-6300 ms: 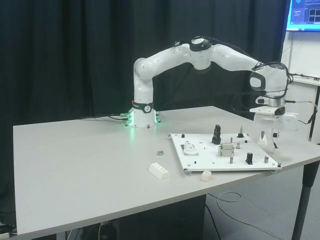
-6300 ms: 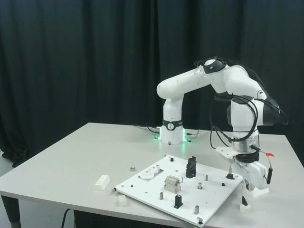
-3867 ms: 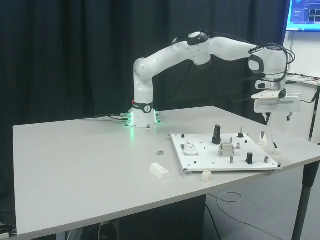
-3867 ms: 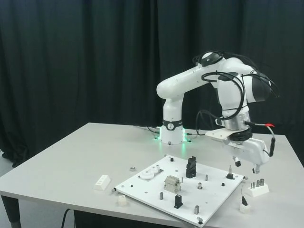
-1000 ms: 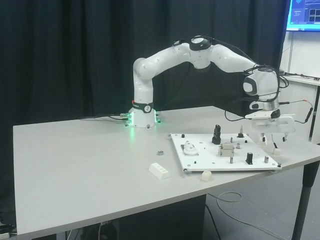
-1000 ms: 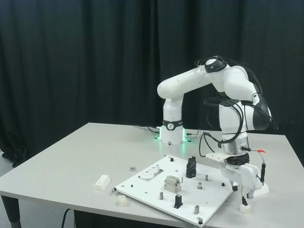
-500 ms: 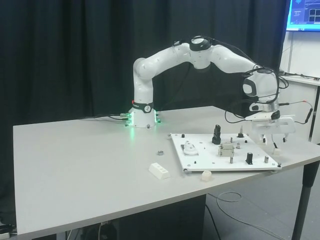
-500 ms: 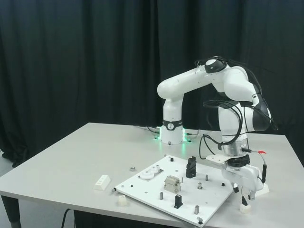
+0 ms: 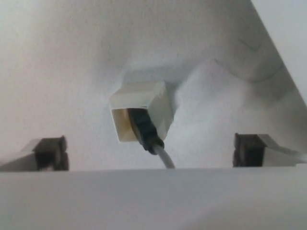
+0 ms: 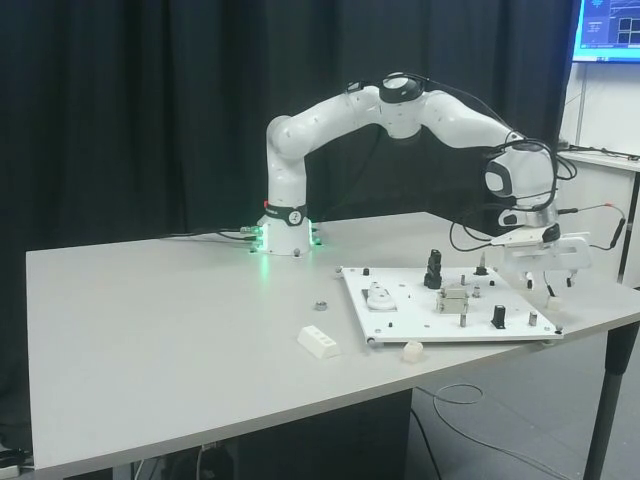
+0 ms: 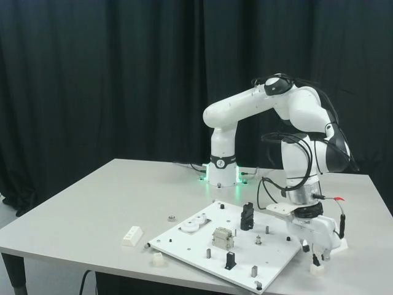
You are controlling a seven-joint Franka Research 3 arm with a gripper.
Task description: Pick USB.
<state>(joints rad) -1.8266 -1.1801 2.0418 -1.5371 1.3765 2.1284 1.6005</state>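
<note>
In the wrist view the USB plug [image 9: 146,130] is black and stands in a small white socket block [image 9: 158,103], with a pale cable running off it. My gripper [image 9: 148,152] is open, one fingertip [image 9: 48,152] on each side of the block and well apart from it. From the second room view, the gripper [image 11: 319,253] hangs just above the block [image 11: 316,269], which sits on the table past the board's corner. The first room view shows the gripper [image 10: 547,284] low over the block [image 10: 551,300].
A white board [image 10: 410,322] with a black connector [image 10: 433,270], a grey part and several pegs lies beside the block. A white peg holder [image 11: 338,244] stands just behind the gripper. A white bar [image 10: 320,341] and a small white piece [image 10: 411,351] lie near the table's front edge.
The gripper has sunk a little lower toward the USB block over the last second. Earlier it rose from the peg holder and swung over to this spot.
</note>
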